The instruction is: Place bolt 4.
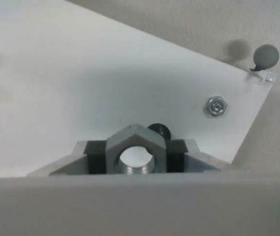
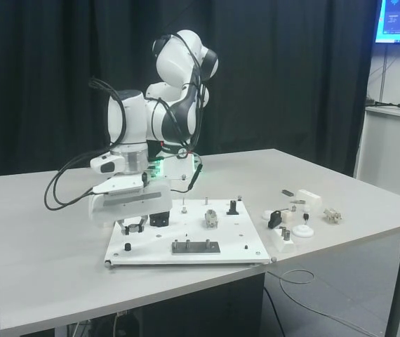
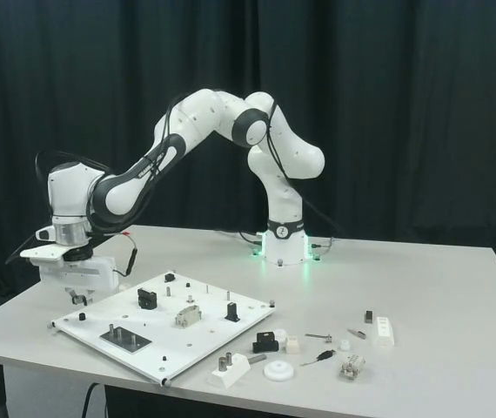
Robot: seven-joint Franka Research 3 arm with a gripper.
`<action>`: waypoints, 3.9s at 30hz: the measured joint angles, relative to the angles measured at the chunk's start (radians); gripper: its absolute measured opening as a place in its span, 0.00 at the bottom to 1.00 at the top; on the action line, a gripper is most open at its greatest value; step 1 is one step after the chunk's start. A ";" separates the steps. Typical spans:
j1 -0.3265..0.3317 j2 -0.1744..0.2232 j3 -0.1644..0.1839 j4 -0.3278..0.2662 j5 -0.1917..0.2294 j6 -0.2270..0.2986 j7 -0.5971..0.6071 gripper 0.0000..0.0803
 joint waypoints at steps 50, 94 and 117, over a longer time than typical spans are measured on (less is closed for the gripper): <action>0.020 -0.002 -0.019 -0.048 -0.002 0.082 -0.030 0.29; -0.027 -0.032 -0.114 -0.275 0.129 0.164 -0.460 0.29; -0.025 -0.058 -0.114 -0.329 0.202 0.209 -0.595 0.88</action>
